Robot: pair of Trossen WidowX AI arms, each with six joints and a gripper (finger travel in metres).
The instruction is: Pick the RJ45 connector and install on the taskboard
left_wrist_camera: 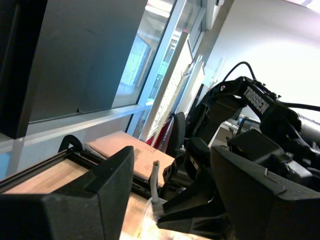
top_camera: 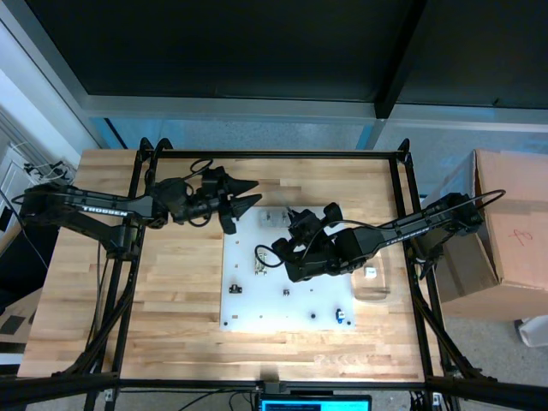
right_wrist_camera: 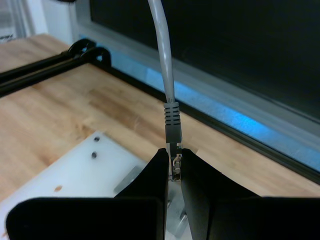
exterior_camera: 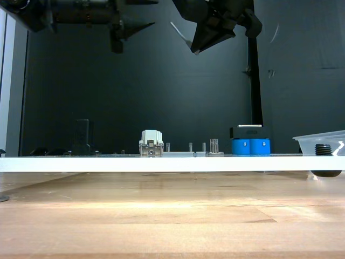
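The RJ45 connector is pinched between the fingers of my right gripper, which is shut on it. Its grey boot and grey cable rise out of the fingers. In the low view my right gripper hangs high above the white taskboard, so the connector is clear of any seat. In the high view it is over the board's far edge. My left gripper stands open and empty at the board's far left corner, also high up.
On the board stand a blue block, a grey-white socket and small posts. A clear plastic tray holding a black screw sits right of the board. A cardboard box lies beyond the table's right edge.
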